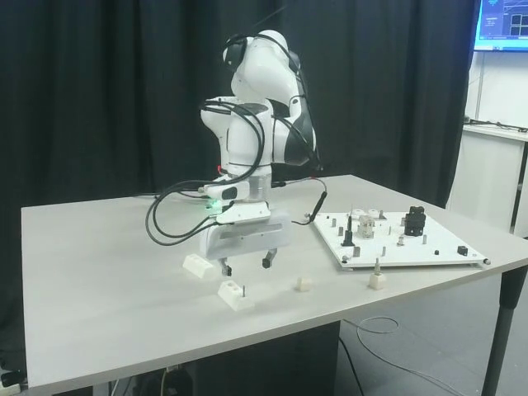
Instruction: Pick round peg 1.
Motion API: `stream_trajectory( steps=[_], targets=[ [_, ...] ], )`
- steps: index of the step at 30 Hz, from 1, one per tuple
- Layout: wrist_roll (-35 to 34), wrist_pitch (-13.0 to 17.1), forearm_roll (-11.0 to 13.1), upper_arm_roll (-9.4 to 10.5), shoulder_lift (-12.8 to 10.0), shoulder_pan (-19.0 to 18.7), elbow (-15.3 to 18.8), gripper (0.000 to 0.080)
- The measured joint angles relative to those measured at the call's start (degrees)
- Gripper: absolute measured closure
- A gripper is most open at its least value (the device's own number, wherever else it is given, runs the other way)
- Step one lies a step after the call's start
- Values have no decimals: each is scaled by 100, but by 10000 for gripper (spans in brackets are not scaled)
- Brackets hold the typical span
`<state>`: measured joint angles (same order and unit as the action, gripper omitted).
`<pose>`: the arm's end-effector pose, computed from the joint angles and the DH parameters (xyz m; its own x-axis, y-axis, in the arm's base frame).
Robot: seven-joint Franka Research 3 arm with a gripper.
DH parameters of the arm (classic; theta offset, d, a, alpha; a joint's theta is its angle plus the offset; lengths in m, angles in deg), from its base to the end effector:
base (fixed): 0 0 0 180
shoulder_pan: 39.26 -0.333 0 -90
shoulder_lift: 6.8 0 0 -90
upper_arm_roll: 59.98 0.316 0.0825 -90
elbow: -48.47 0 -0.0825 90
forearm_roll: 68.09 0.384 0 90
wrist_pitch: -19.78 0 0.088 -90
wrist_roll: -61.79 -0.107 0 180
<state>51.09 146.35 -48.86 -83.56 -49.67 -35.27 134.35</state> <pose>0.6608 -0.2749 0.2545 0.7230 -0.6901 0.0324 -0.6904 -0.7235 -0.0046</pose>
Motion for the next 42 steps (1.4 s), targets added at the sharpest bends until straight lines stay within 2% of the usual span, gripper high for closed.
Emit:
stream_trajectory(
  steps=[9,22,42],
  targets=[
    [-156,-152,-24,-2,-223,-5,-272,3],
    [-125,-162,-304,-10,-453,17,-431,3],
    [27,-140,-305,4,-620,75,-508,3]
  ],
)
